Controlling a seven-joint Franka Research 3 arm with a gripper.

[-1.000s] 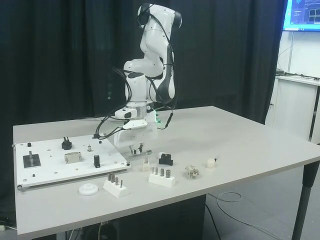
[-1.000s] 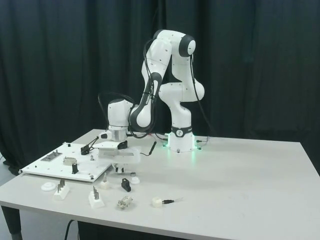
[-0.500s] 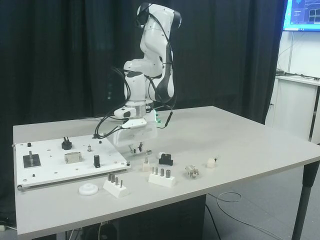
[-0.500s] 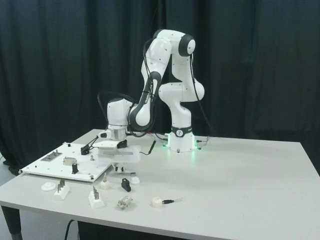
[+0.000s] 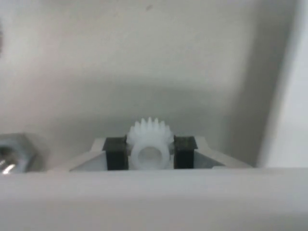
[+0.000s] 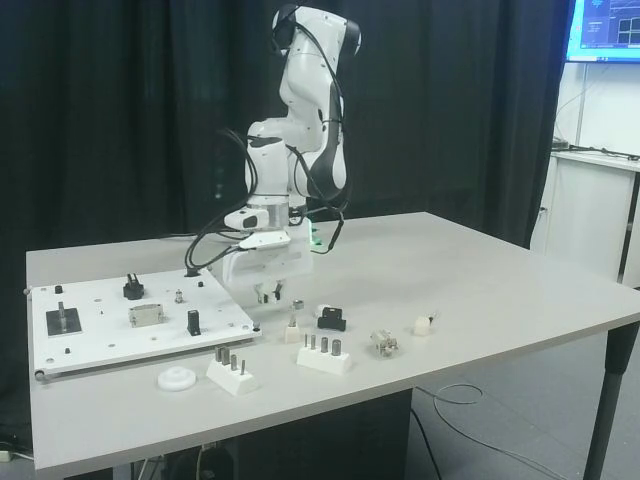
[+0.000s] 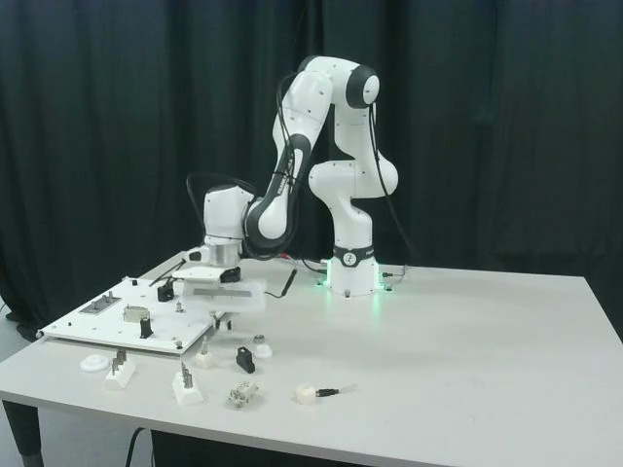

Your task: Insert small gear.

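In the wrist view a small white gear [image 5: 149,139] with fine teeth and a round bore sits clamped between my two black finger pads [image 5: 115,152]. My gripper [image 5: 150,153] is shut on it and hangs above the grey table. From the first room view the gripper [image 6: 268,291] hovers just off the right edge of the white assembly board [image 6: 100,335], a little above the table. The second room view shows the gripper [image 7: 223,318] beside the same board [image 7: 97,326]. The gear itself is too small to make out in the room views.
On the table in front of the board lie a large white gear [image 6: 175,378], two white peg holders [image 6: 232,372] [image 6: 322,352], a single-peg block [image 6: 292,329], a black part [image 6: 332,320], a metal connector [image 6: 384,343] and a small white piece [image 6: 422,324]. The board carries several fixtures.
The wrist and gripper have risen a little from the table and shifted left toward the board's edge, with the gear still held.
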